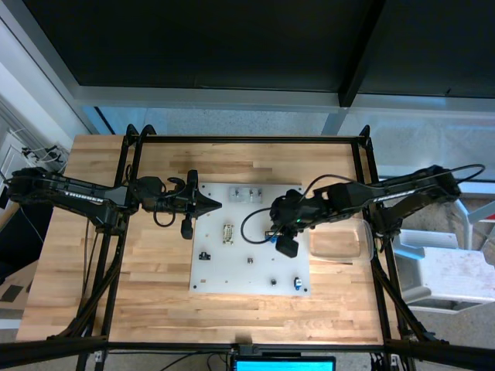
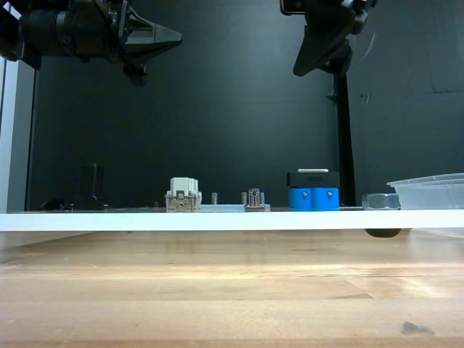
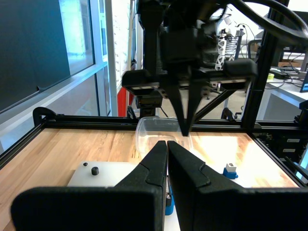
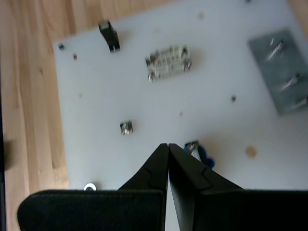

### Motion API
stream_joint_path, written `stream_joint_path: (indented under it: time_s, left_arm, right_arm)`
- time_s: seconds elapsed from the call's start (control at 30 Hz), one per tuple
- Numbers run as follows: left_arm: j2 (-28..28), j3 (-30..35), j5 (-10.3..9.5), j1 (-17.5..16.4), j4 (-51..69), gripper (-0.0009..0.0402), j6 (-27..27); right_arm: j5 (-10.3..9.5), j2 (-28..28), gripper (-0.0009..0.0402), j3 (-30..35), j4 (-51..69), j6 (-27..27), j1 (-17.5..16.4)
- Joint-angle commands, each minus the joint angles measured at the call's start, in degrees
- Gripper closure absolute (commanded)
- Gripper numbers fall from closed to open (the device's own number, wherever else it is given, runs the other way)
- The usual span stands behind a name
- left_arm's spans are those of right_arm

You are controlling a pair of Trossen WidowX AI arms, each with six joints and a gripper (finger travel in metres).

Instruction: Unfasten the M12 fastener and place in the container

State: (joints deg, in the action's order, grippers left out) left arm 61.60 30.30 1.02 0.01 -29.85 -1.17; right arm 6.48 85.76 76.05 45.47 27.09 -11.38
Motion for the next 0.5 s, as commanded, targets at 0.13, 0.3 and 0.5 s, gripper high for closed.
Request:
stream_joint_path:
  time_s: [0.13,0.3,0.5]
  left_arm:
    - [0.0,0.0,0.02,0.0,0.0,0.0393,0.0]
    - [0.0,0.0,0.02,0.0,0.0,0.0393,0.0]
    - [0.0,0.0,0.02,0.0,0.0,0.0393,0.0]
  right_arm:
    - [0.26,8.0,0.0393,10.5,12.0,5.7,-3.4]
    - [0.09,12.6,0.0393,15.6,17.7,11.8,-5.7]
    - [-0.13,17.2,0.0393,19.5,21.5,17.7,-8.5]
